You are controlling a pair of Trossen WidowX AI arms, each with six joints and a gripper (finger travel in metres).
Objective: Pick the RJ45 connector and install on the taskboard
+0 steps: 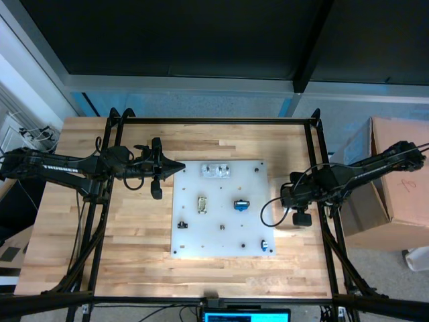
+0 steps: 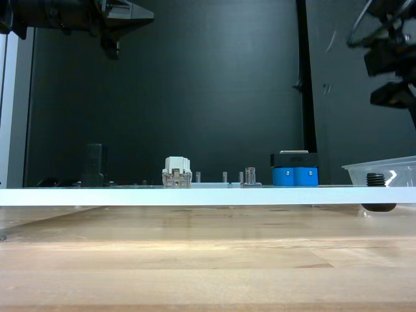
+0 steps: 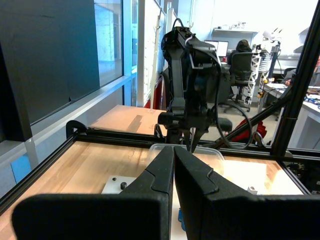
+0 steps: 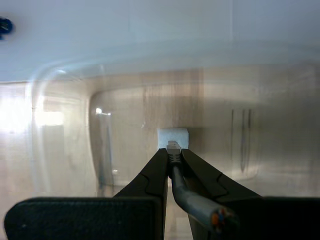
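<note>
Your right gripper (image 4: 173, 154) clamps the RJ45 connector (image 4: 173, 146) by its cable (image 4: 200, 207) above the bin (image 2: 390, 168), likely leaving its nose free | left gripper (image 3: 173, 150) closed empty, high beside taskboard (image 1: 201, 235).

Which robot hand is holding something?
The right gripper, above the clear tub beside the board: it grips the RJ45 connector with its cable. The left gripper, high beside the board's left edge, is shut on nothing.
</note>
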